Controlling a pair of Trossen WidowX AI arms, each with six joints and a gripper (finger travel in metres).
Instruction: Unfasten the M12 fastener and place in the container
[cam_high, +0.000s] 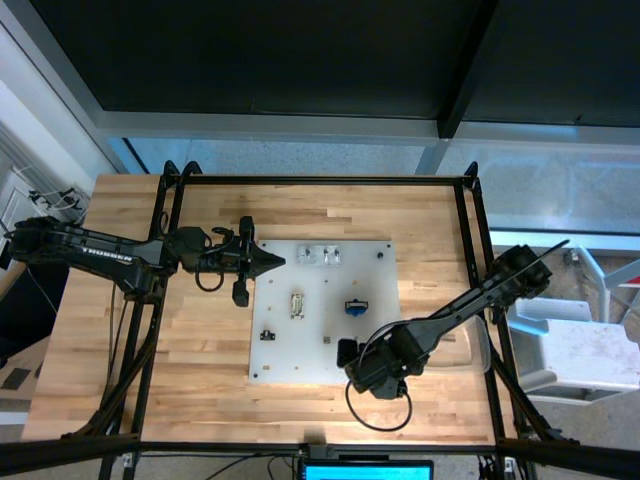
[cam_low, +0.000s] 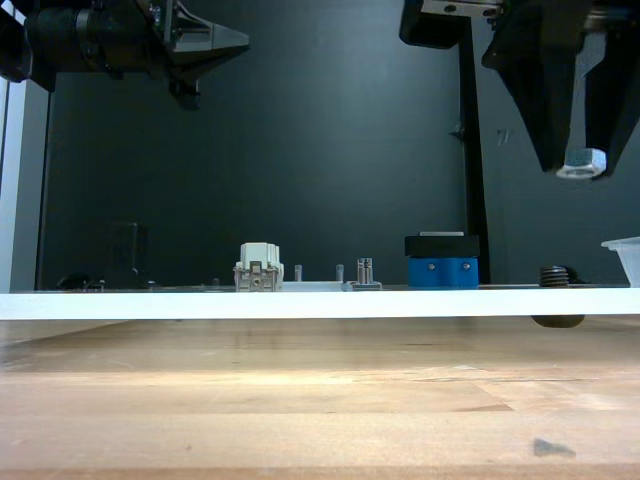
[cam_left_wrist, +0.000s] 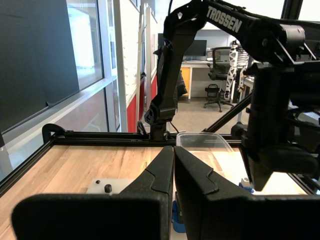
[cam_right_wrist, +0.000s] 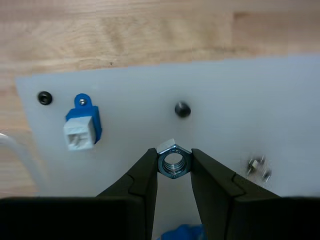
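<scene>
Note the right gripper (cam_right_wrist: 173, 154) clamped on the M12 nut (cam_low: 582, 161), held clear above the bare stud (cam_low: 556, 274). The container (cam_low: 624, 254) lies to the stud's right, on this arm's side. The left gripper (cam_high: 276, 262), fingers pressed together and empty, hangs far left of the stud.

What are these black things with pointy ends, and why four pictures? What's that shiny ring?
They are two robot arms on a wooden table. One picture looks down from above, one looks level along the table, and two come from cameras on the arms. The right gripper holds the shiny ring, a silver nut, in the air above the white board. Its black stud stands bare. The clear tub for the nut sits beside the board. The left gripper hangs shut over the board's far left corner, holding nothing.
</scene>
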